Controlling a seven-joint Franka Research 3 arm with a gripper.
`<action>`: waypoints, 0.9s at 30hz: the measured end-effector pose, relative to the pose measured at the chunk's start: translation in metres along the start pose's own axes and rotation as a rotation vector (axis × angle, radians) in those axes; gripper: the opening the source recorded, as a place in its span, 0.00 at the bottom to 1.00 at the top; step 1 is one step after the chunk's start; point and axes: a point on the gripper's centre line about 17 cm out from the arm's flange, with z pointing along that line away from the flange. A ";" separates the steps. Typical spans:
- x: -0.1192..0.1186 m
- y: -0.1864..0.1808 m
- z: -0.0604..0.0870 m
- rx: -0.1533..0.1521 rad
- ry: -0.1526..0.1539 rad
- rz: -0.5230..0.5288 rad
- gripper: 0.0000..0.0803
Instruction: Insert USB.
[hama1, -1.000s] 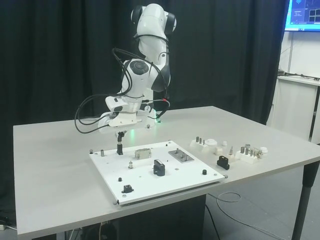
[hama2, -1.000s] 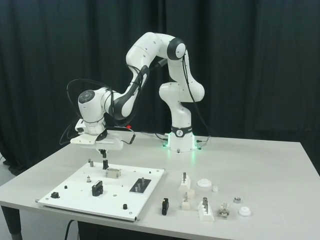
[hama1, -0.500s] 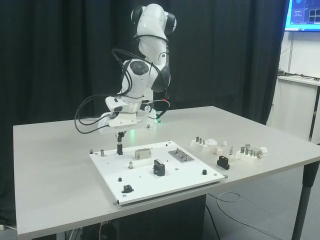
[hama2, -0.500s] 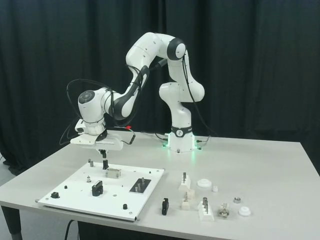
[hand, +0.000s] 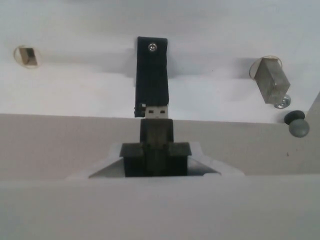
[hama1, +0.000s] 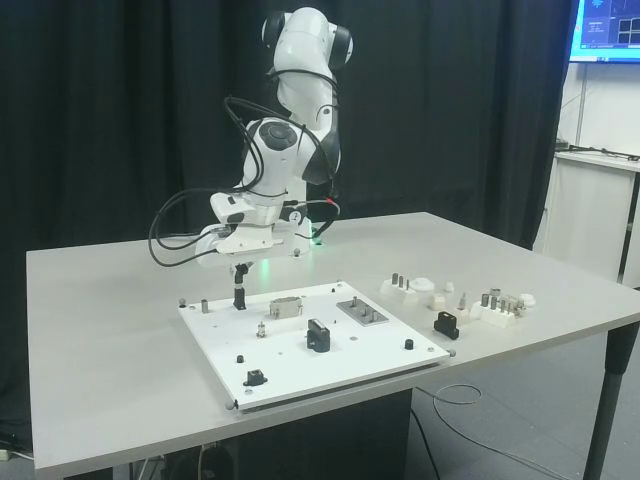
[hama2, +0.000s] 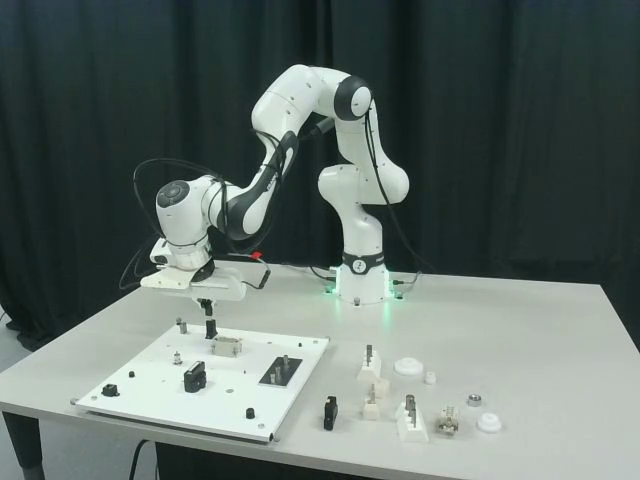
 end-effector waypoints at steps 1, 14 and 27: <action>0.000 0.000 0.000 0.000 0.000 0.000 0.12; -0.002 -0.001 0.001 0.005 -0.007 0.005 0.12; -0.002 -0.003 0.001 0.010 -0.008 0.006 0.12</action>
